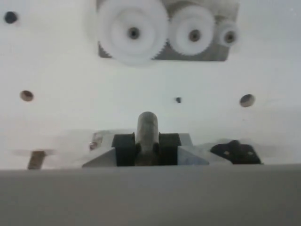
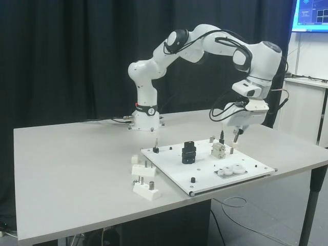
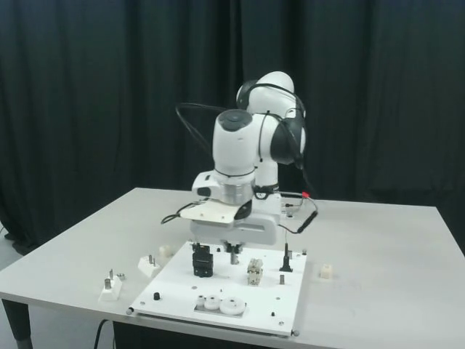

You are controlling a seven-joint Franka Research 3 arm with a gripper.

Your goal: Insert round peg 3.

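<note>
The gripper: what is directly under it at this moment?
The gripper holds a grey round peg above the white board. The hole for it is not identifiable.

**Arm arched forward, tool pointing down**

Bolted at the base, rising upright, then bending over at the shoulder and reaching out in a high arch. Elbow raised well above the desk. Wrist turned downward, black cables looping beside it. Tool hanging low over the desk, black fingers pressed against a grey peg from both sides, peg end sticking out past the fingertips.
</note>
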